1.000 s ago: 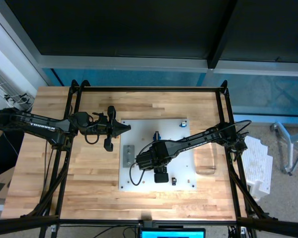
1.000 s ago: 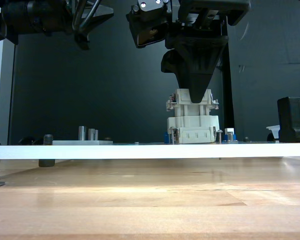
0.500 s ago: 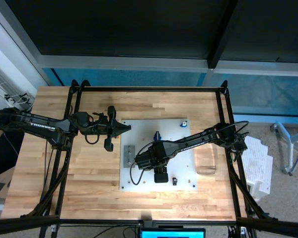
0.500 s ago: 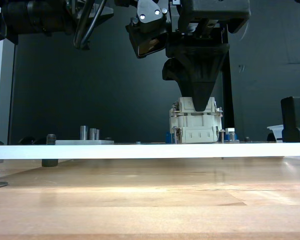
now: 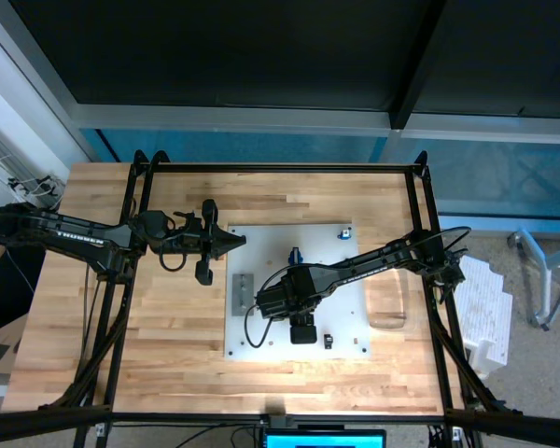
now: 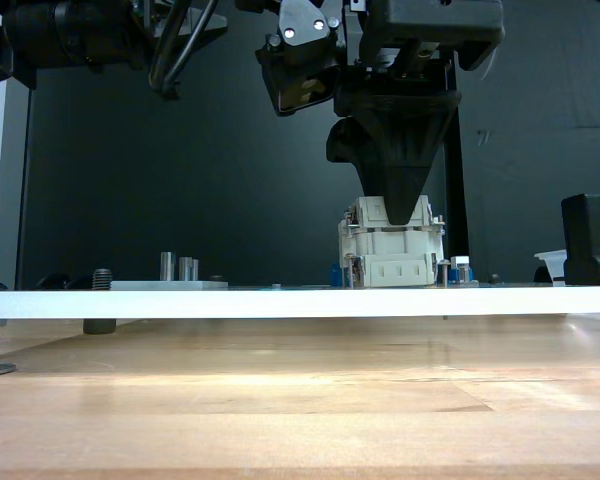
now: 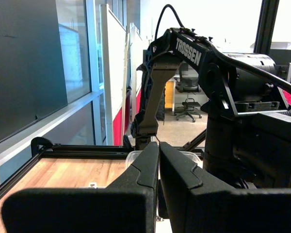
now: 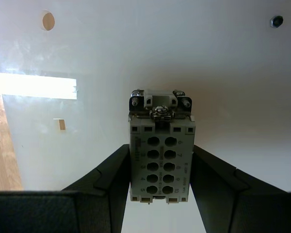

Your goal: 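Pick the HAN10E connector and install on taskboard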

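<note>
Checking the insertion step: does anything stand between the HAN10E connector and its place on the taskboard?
Nothing visible does. The right gripper is shut on the HAN10E connector, which stands upright, down at the taskboard, with bare white plate around it. The left gripper, shut, hangs by the board's far left corner.

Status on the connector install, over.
Right gripper shut on connector, down on taskboard. Left gripper shut, parked high by taskboard's left edge. Nothing in the way.

TROSSEN, white letters, on left arm (image 5: 72, 239) | TROSSEN, white letters, on right arm (image 7: 189, 51) | tiny numerals beside pin holes on HAN10E connector (image 8: 162, 158), too small to read surely
</note>
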Controlling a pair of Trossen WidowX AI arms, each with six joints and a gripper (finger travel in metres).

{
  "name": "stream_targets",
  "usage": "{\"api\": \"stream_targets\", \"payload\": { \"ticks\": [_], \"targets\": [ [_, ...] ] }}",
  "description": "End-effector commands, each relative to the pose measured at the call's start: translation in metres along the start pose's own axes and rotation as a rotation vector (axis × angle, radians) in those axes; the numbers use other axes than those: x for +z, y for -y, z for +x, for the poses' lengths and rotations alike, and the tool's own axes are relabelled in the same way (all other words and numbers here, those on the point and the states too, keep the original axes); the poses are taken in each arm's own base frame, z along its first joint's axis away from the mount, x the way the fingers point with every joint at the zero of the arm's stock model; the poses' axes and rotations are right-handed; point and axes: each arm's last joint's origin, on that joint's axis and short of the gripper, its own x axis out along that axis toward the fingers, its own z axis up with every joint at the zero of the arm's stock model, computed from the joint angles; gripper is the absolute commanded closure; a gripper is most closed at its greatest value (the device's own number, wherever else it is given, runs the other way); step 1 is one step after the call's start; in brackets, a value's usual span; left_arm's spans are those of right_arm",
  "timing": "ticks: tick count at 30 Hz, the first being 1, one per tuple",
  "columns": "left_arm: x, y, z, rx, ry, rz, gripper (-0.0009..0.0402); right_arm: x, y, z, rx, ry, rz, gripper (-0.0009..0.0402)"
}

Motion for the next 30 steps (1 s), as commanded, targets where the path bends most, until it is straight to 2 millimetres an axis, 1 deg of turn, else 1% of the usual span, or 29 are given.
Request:
{"api": "stream_targets", "payload": {
  "ticks": [1,12,30],
  "targets": [
    [0.000,0.000,0.000,0.000,0.000,0.000,0.0392,0.002,-0.001,0.002,0.001,0.005,0.006,0.0306],
    [0.000,0.000,0.000,0.000,0.000,0.000,0.0392,0.002,-0.001,0.000,0.003,0.013,0.002,0.0306],
    [0.000,0.000,0.000,0.000,0.000,0.000,0.0392,-0.001,0.000,-0.013,0.011,0.047,-0.003,0.0305]
  ]
}}
